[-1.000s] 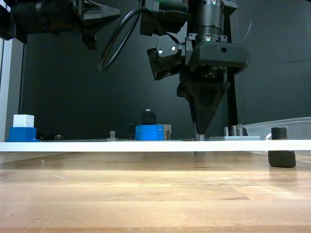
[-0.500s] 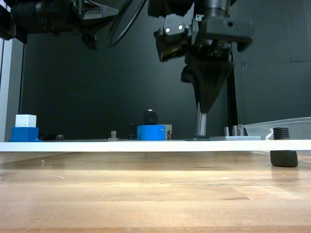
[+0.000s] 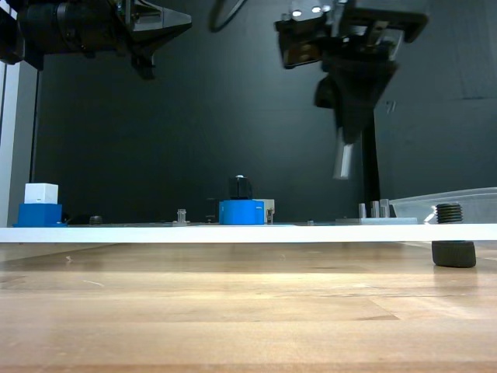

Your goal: Pick the 16mm cylinder and place it in the container

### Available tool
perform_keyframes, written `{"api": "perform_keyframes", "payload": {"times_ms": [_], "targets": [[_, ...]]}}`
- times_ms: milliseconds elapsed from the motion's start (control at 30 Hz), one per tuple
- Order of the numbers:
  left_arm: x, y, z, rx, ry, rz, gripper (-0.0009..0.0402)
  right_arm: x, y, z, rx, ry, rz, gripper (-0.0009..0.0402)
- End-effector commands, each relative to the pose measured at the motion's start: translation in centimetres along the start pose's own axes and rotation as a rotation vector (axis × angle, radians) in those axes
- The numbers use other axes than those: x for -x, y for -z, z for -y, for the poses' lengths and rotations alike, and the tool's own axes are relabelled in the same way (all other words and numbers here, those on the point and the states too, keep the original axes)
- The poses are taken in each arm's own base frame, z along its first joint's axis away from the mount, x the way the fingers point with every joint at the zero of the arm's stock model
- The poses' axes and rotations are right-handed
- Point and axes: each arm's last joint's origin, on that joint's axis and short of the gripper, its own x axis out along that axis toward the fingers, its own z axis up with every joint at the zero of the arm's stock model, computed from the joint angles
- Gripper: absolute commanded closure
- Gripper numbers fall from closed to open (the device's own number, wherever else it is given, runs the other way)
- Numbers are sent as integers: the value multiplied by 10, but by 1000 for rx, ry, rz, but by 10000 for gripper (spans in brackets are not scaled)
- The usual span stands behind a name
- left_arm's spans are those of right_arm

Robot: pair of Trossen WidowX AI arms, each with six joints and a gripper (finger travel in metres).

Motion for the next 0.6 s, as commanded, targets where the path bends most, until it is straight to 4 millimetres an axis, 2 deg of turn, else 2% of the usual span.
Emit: {"api": "perform_keyframes", "payload": {"times_ms": [33, 400, 600], "targets": [[0, 0, 0, 0, 0, 0, 393, 7, 16, 7, -54, 25, 16, 366], [0, 0, 0, 0, 0, 0, 393, 28, 78, 29, -159, 22, 37, 366], [0, 0, 0, 0, 0, 0, 393, 25, 104, 47, -243, 54, 42, 366]]}}
